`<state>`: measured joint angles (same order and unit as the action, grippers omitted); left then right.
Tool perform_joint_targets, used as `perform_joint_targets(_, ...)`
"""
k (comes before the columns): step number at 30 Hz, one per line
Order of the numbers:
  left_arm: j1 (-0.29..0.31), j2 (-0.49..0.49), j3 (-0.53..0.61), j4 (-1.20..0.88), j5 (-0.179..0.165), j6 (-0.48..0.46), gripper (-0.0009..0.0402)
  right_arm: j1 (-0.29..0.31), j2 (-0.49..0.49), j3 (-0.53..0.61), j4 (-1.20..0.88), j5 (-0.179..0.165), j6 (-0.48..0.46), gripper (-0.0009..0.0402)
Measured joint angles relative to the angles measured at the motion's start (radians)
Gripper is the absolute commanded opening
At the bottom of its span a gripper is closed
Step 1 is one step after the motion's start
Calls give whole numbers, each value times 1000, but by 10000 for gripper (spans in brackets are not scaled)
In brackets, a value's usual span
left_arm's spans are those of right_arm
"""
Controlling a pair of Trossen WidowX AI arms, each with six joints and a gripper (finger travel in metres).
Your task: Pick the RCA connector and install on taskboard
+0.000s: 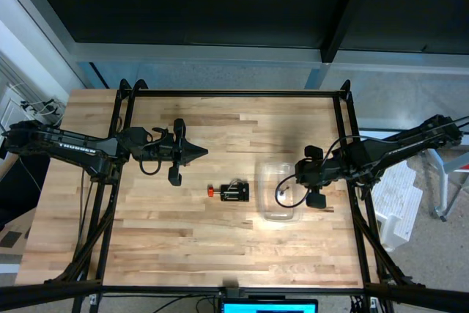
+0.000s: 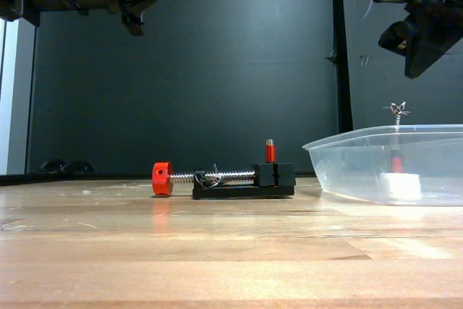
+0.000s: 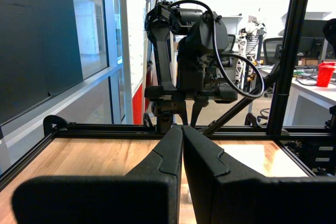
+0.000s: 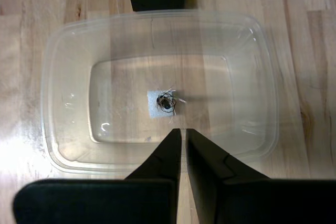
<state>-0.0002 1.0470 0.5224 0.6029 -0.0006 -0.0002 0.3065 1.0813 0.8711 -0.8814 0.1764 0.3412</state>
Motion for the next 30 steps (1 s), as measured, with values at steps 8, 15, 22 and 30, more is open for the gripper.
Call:
perform_joint_targets(8, 0, 0, 0, 0, 0, 0, 0, 4, 28, -45, 64, -12, 5, 122)
perform_joint_targets(15, 0, 0, 0, 0, 0, 0, 0, 9, 75, -75, 125, -11, 13, 157)
perform_joint_targets(22, 0, 0, 0, 0, 0, 0, 0, 10, 126, -116, 200, -11, 13, 156)
perform_joint_targets(30, 0, 0, 0, 0, 0, 0, 0, 10, 194, -127, 272, -11, 11, 157)
